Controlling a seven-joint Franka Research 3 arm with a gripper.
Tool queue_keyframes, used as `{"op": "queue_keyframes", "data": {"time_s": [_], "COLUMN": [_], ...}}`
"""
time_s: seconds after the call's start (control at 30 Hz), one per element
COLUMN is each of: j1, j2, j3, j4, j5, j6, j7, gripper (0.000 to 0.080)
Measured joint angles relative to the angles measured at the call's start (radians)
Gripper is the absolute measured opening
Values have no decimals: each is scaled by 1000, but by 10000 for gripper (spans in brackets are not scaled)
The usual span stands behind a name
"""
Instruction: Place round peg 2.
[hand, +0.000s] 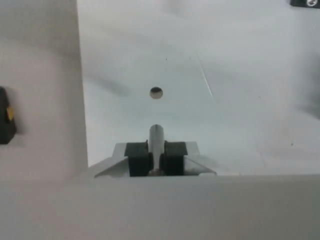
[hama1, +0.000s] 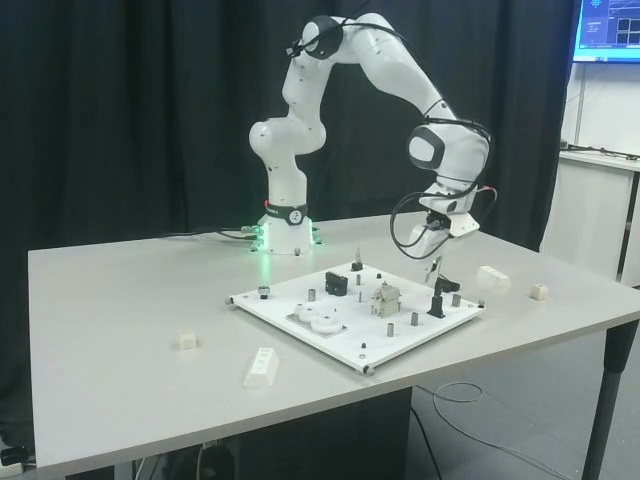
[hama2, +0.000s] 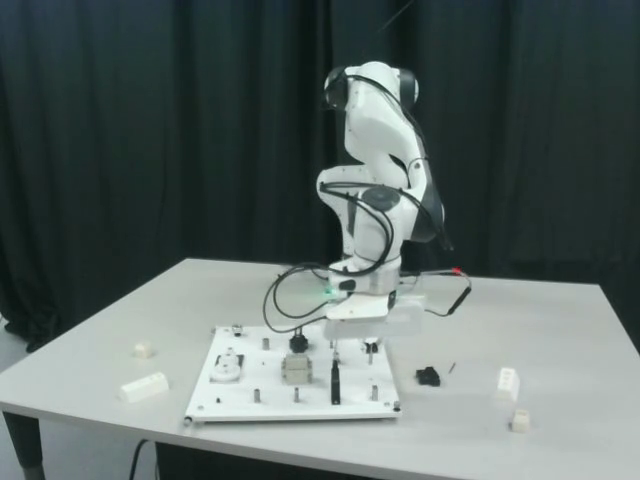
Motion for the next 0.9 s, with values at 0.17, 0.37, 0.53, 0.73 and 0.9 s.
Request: {"op": "queue_keyframes", "data": {"time_s": [0.17,0.37,0.53,0.73,0.9], "j1": [-1,-2,-3,-4,-5], "j2": [-12,-15,-15,-15,-15], "j3": [-1,-1,-2,-2,-1], "j4": [4,6,8,8,8], "j5": [0,0,0,0,0], "j6": [-16,-19,-19,-19,-19], "j7": [-4,-9,-10,-12,-13], "gripper": [62,62,62,62,62]}}
